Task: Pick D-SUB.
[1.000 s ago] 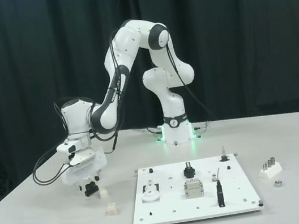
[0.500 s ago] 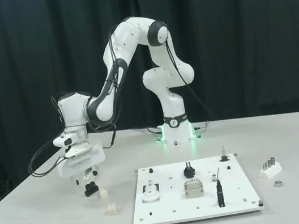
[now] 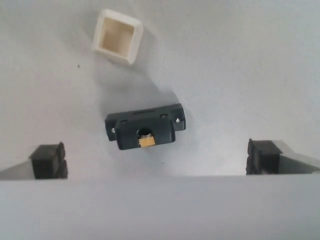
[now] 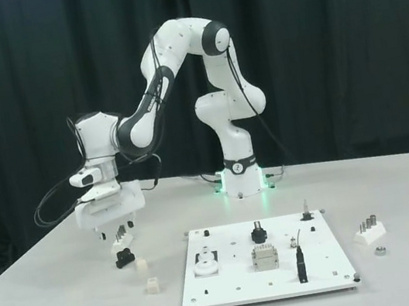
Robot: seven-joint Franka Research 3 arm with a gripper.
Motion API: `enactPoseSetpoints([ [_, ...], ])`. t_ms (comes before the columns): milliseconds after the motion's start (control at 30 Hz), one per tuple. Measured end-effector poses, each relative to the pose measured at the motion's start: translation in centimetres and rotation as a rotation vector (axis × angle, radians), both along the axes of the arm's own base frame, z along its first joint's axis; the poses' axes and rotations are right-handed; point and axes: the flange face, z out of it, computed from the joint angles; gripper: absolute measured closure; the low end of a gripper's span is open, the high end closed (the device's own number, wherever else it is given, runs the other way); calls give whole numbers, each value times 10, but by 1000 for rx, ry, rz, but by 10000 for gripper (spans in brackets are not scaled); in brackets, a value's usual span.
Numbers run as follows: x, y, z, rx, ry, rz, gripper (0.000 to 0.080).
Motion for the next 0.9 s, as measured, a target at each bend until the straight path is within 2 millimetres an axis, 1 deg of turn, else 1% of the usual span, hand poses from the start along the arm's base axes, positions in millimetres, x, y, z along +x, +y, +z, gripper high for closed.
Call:
enactPoseSetpoints([
  [300,3,8,18,-9,13,-77,3],
  [600,5,14,24,-9,22,-188,3],
  [700,6,16,24,-4,24,-273,3],
  [900,6,17,24,5,29,-518,3],
])
